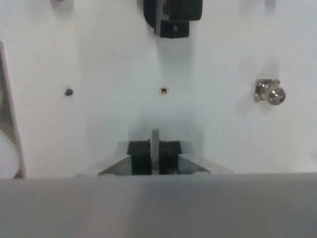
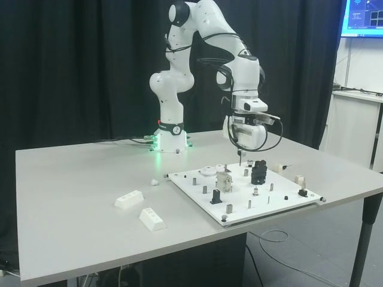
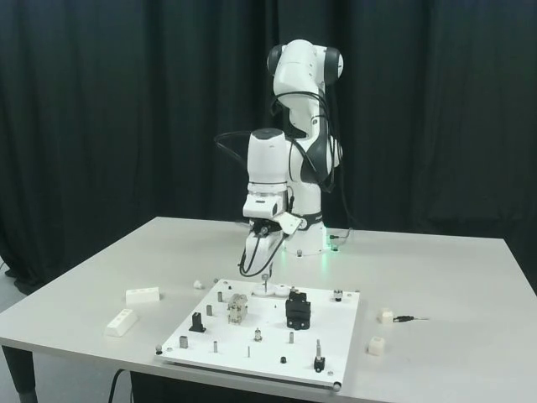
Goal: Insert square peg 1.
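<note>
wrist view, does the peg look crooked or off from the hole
Nothing stands out. The thin grey square peg sits upright between the gripper fingers, roughly in line with the small square hole in the white board, not yet inserted.

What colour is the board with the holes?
White board, clearest in the first room view.

The white arm [image 3: 289, 159] stands at the far middle of the grey counter [image 3: 436, 277] and bends down over the far edge of a white board [image 3: 336, 336], its tool [image 3: 265, 274] holding a thin peg [image 3: 265, 283] upright just above the board. On the board stand small fixtures, among them a black block [image 3: 297, 311] near the middle. Two white blocks [image 3: 132, 308] lie on the counter to the left, two small white pieces [image 3: 379, 331] to the right.
</note>
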`<action>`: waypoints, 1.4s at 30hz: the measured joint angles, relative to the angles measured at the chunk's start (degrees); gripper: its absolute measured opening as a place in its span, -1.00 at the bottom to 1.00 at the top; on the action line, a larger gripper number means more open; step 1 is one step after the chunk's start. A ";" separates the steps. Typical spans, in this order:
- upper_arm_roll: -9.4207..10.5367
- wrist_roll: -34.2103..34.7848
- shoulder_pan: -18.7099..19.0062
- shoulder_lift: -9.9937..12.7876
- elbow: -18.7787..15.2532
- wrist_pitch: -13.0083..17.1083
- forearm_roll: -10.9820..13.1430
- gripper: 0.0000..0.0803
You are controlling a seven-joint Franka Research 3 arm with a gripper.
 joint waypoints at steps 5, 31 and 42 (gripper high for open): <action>0.00 -1.07 -0.09 1.77 0.08 2.51 1.31 -0.92; 1.05 -3.72 -0.09 7.13 0.23 9.22 2.05 -0.92; 1.20 -3.79 -0.10 7.79 -0.10 9.71 2.05 -0.92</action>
